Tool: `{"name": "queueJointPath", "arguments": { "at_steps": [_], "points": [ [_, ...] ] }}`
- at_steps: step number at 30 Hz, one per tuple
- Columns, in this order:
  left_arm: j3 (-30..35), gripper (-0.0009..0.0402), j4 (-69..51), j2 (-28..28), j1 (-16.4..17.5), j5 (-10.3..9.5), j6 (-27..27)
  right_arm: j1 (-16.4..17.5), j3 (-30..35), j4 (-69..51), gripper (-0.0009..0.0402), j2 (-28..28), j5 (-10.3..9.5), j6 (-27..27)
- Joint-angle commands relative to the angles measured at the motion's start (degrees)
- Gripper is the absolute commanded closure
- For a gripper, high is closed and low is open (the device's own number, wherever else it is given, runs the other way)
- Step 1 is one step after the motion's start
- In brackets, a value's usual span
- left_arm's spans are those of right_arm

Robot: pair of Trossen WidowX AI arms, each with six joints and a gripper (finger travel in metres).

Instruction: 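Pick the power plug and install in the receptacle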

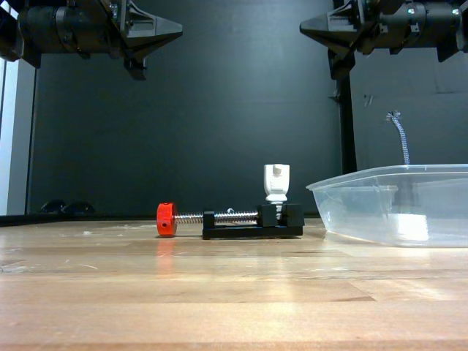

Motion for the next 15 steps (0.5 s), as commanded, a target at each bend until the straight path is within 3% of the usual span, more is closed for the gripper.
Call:
{"name": "queueJointPath", "arguments": {
  "at_steps": [1, 5, 12, 15],
  "points": [
    [0.02, 0.0393, 0.02, 0.00, 0.00, 0.00, 0.02, 0.11, 0.07, -1.51, 0.0393, -1.53, 0.31, 0.55],
    [0.02, 0.0393, 0.00, 0.00, 0.00, 0.00, 0.02, 0.22, 2.91, -12.35, 0.0393, -4.13, 2.29, 0.35],
    [0.02, 0.0393, 0.00, 0.00, 0.02, 0.00, 0.02, 1.57, 11.52, -32.76, 0.0393, -4.50, 2.40, 0.04],
    [0.02, 0.0393, 0.02, 0.00, 0.00, 0.00, 0.02, 2.82, 14.73, -42.71, 0.0393, -4.50, 3.63, 0.13]
  ]
}}
